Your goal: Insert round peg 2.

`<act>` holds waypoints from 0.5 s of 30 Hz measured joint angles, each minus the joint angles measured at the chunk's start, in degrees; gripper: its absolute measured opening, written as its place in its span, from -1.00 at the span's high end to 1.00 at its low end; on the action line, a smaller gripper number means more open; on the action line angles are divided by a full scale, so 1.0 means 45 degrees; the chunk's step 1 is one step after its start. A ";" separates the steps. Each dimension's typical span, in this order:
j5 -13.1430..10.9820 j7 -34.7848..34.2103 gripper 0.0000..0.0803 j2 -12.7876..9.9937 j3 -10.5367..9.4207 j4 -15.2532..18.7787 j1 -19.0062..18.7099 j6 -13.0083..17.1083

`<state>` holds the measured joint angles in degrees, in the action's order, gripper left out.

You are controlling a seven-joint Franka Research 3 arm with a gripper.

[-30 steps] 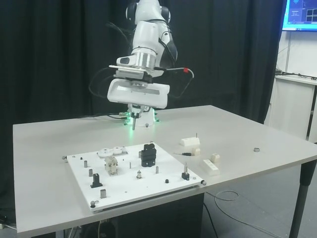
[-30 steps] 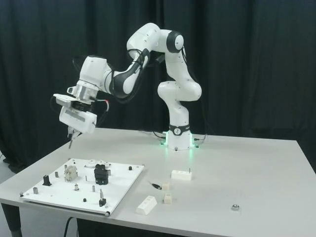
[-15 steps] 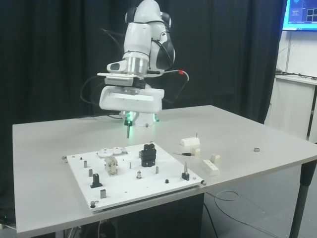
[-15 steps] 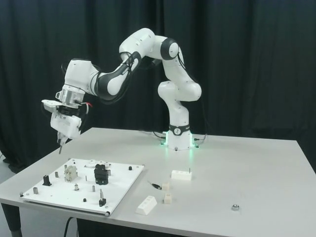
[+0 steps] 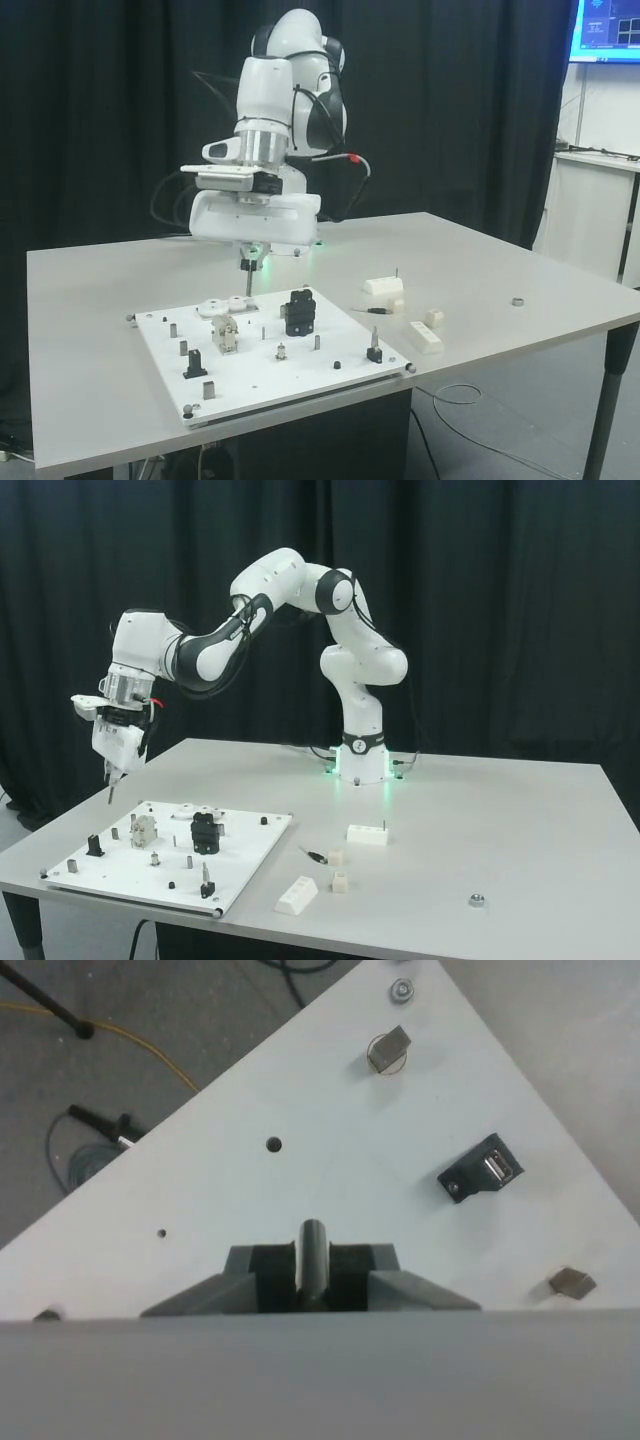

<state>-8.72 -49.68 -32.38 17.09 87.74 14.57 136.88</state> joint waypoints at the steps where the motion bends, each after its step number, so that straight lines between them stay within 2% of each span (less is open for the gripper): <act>1: -0.0063 0.0000 0.84 -0.0093 0.0000 -0.0100 0.0023 -0.0031; 15: -0.0822 0.0000 0.84 -0.1315 -0.0001 -0.1196 0.0217 -0.0083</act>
<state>-12.41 -49.68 -38.30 17.08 82.36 15.54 136.51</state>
